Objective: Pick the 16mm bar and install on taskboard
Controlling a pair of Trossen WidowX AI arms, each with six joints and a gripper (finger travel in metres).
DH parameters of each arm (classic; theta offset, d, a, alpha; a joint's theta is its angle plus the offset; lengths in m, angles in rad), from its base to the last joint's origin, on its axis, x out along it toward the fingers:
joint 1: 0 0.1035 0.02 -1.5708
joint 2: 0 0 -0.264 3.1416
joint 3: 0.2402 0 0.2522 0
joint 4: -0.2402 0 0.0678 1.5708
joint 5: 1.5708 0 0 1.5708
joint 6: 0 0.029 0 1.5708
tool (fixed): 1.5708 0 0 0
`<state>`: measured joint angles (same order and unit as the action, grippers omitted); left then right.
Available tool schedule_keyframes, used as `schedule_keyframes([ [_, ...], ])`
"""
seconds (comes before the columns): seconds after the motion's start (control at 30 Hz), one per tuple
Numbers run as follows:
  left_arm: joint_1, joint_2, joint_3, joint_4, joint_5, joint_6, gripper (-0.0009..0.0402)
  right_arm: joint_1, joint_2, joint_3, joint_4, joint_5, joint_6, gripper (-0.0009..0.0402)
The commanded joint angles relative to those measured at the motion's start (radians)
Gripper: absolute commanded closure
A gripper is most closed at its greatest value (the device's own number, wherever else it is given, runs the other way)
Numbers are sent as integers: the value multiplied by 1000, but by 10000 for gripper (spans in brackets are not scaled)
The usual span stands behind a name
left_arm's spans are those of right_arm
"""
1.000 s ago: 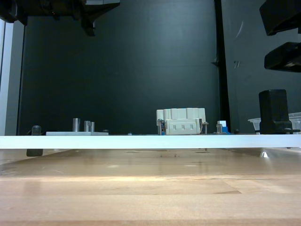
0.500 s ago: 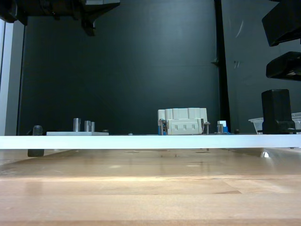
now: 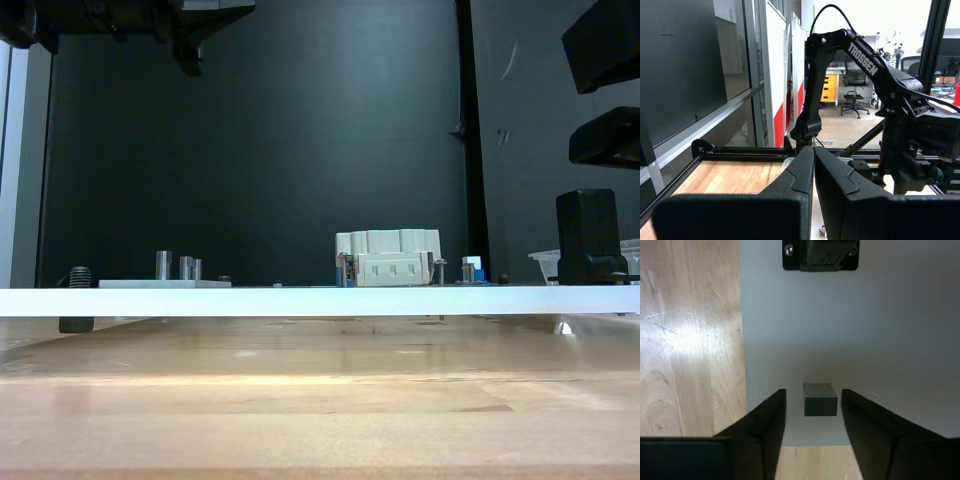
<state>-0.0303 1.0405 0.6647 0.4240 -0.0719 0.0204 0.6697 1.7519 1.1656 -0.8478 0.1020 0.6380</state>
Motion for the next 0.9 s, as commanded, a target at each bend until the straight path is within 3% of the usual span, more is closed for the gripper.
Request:
schedule_keyframes([
  [0.03,0,0,0,0,0,0,393,0,-19,1,-1,2,-5,197],
  [0.23,0,0,0,0,0,0,393,0,-85,1,-29,3,-17,173],
  [0.53,0,0,0,0,0,0,393,3,-200,1,-103,2,-26,173],
  [0.9,0,0,0,0,0,0,392,5,-219,1,-109,2,-17,174],
])
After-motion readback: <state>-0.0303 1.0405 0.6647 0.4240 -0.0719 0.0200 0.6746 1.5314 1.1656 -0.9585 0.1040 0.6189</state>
